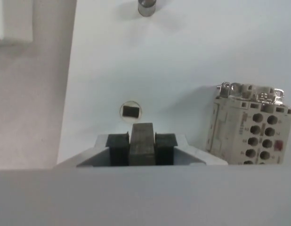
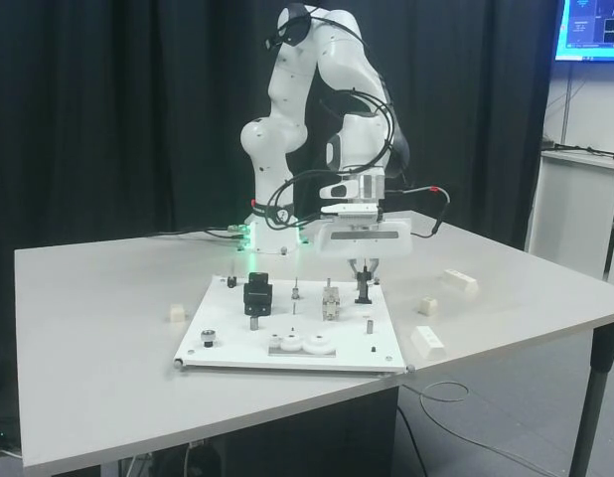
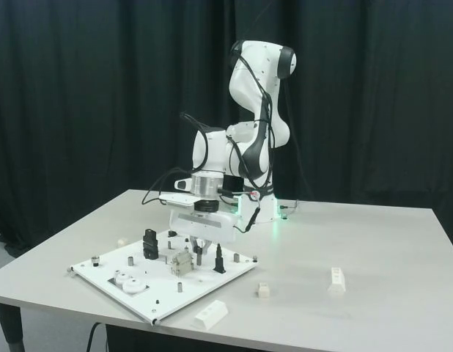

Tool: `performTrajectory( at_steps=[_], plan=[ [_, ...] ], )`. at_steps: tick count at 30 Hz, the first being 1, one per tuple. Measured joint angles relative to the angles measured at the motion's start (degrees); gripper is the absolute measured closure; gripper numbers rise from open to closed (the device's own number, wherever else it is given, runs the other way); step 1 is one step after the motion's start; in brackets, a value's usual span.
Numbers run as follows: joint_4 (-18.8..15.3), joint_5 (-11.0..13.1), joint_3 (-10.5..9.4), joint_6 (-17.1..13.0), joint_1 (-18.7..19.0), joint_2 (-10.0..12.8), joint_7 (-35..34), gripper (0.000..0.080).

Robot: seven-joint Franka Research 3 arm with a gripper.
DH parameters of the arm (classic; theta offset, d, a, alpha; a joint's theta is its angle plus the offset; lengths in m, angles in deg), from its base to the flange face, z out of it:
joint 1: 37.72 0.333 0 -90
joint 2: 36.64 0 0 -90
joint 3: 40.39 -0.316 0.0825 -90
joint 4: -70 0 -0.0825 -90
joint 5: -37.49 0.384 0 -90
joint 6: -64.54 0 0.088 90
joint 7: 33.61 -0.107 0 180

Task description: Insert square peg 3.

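Claw (image 1: 142, 149) largely hidden behind the grey camera housing in the wrist view; only black fingertips (image 1: 117, 147) showing. Clamped on the peg (image 1: 142, 143), a grey square-edged block, upright between the pads, lower part cut off. Poised over the white board (image 2: 287, 343), hole (image 1: 131, 111) just ahead of the peg tip, dark and rectangular inside a pale ring. Connector (image 1: 249, 125) off to one side, partly cropped. Small cylinder (image 1: 147, 7) farther ahead, cropped.
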Motion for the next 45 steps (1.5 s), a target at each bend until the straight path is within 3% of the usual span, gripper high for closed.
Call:
performTrajectory(
  at_steps=[13,24,32,45],
  plan=[
    [1.9,2.1,-2.0,0.1,-1.6,2.7,1.3,0.0691],
    [4.0,3.3,-5.57,0.3,-4.8,5.4,1.6,0.0691],
    [5.0,3.7,-7.76,0.7,-7.3,6.0,1.6,0.0691],
    [5.7,6.3,-8.47,1.8,-8.6,6.4,1.1,0.0691]
  ],
)
